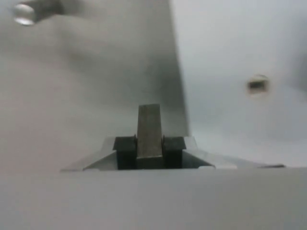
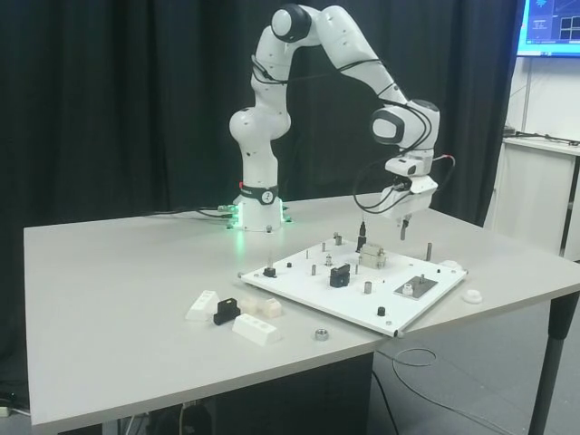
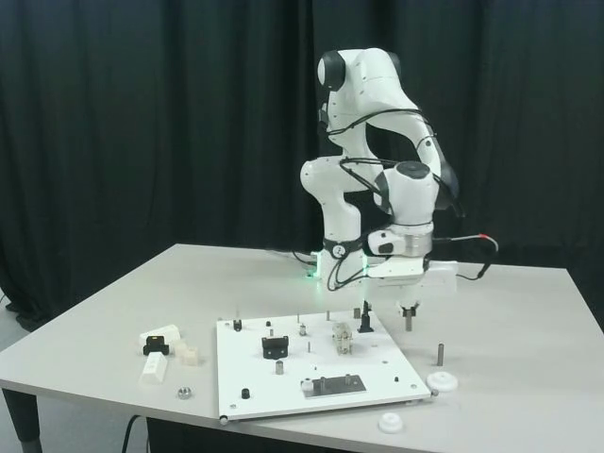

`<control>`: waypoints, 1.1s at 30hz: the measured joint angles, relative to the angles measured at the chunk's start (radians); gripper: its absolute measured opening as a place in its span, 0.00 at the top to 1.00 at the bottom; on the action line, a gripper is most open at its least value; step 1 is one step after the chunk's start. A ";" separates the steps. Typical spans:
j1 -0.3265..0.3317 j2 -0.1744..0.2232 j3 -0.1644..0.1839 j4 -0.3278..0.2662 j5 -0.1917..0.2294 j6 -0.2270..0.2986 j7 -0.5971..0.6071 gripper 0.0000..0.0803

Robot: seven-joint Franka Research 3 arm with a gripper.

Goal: Place square peg 3.

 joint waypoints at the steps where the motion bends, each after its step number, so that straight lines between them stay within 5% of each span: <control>1: 0.004 0.004 0.004 0.000 0.000 0.009 0.004 0.86; 14: 0.054 0.070 0.022 0.003 -0.005 0.105 0.050 0.86; 33: 0.086 0.144 0.032 0.039 -0.009 0.142 0.107 0.86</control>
